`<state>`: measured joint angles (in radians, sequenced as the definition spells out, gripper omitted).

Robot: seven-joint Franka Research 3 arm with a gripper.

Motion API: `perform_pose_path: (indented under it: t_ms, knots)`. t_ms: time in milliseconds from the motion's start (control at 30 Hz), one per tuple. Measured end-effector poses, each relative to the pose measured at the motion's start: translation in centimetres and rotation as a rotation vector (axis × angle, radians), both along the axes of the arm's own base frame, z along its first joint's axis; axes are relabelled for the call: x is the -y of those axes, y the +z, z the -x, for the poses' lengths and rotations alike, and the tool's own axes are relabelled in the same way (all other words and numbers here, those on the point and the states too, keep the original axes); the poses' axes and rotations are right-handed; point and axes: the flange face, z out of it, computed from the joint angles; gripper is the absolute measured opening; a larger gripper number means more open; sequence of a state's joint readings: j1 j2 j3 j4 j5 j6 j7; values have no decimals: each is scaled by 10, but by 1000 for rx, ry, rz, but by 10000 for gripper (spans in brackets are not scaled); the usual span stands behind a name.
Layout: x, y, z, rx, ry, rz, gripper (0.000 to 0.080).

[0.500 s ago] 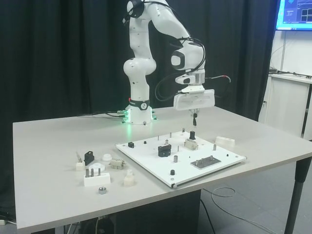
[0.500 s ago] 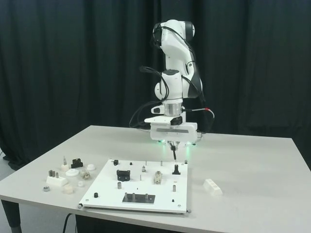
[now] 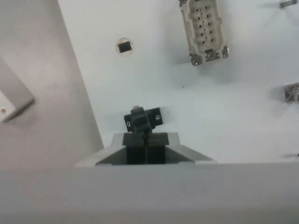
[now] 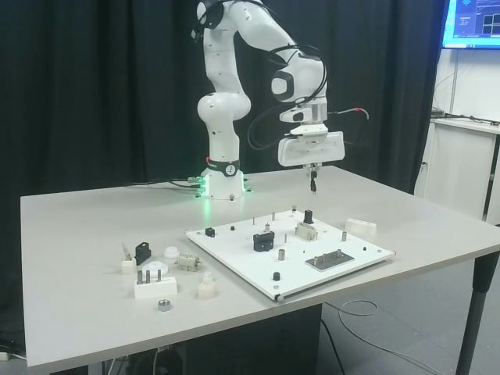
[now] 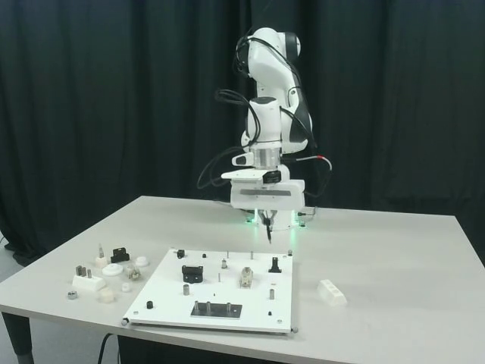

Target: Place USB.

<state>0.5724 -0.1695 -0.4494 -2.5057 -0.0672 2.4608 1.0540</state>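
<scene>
**A:** Wrist view first. What are the fingers doing?

**B:** The white arm's two-fingered gripper [image 3: 145, 139] has its black fingers [image 3: 136, 151] drawn together, with only a thin seam between them. I cannot tell whether anything is pinched there.

**A:** And the USB?

**B:** The small black USB part [image 3: 141, 120] stands upright in a black mount with two screws on the flat white assembly board [image 3: 233, 116]. It is close to the board's edge, right past the fingertips in this view.

**A:** Do the room cameras agree?

**B:** Yes. In the first room view the gripper [image 4: 312, 184] hangs well above the USB part [image 4: 308, 216] and does not touch it. The second room view shows the same gap (gripper [image 5: 267, 231], USB part [image 5: 274, 264]).

**A:** Any neighbours?

**B:** A white multi-pin rectangular connector [image 3: 204, 30] sits on the board near the USB part. A white plastic block [image 4: 361, 226] lies on the grey table [image 4: 78, 234], just off the board.
</scene>
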Motion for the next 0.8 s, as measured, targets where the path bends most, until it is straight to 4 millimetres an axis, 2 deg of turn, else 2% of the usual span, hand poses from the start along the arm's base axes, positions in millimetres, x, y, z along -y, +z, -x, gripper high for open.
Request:
perform_pose_path:
  t_ms: [500,800]
  knots:
    - [6,7,-2,18,5,12,9]
    - [16,15,-9,47,56,49,9]
